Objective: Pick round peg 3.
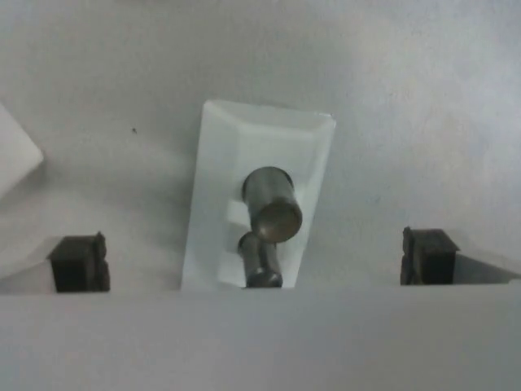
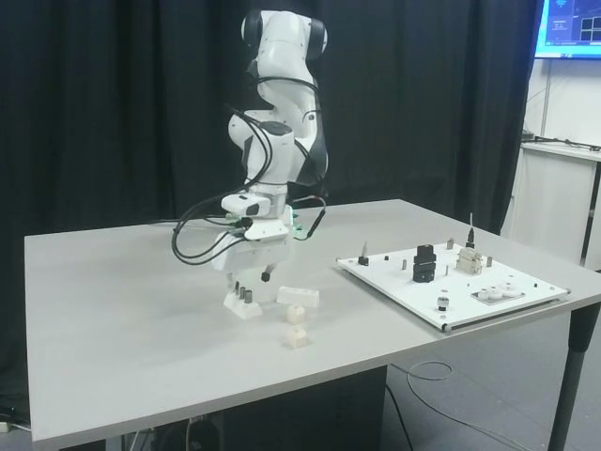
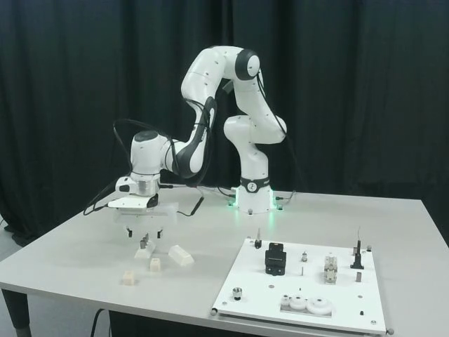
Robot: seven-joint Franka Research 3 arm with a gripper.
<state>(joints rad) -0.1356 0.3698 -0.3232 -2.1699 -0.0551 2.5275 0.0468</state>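
Note:
A white holder block point(image 1: 244, 163) rests on the grey table, with two grey round pegs upright in it. One is a thick peg point(image 1: 273, 204); the other is a thinner peg point(image 1: 260, 265) beside it. Which of them is peg 3 I cannot tell. My gripper point(image 1: 253, 261) hangs open just above the holder, with one black fingertip point(image 1: 79, 265) on each side and both pegs in the gap, untouched. From the room views, the gripper point(image 2: 252, 280) point(image 3: 145, 234) points straight down over the holder point(image 2: 242, 303) point(image 3: 147, 250).
A long white block point(image 2: 298, 296) point(image 3: 181, 255) lies close beside the holder. Small white blocks point(image 2: 296, 335) point(image 3: 129, 278) sit nearer the table's front edge. A white assembly board point(image 2: 451, 282) point(image 3: 302, 284) carrying pegs, gears and black parts occupies the table's other side.

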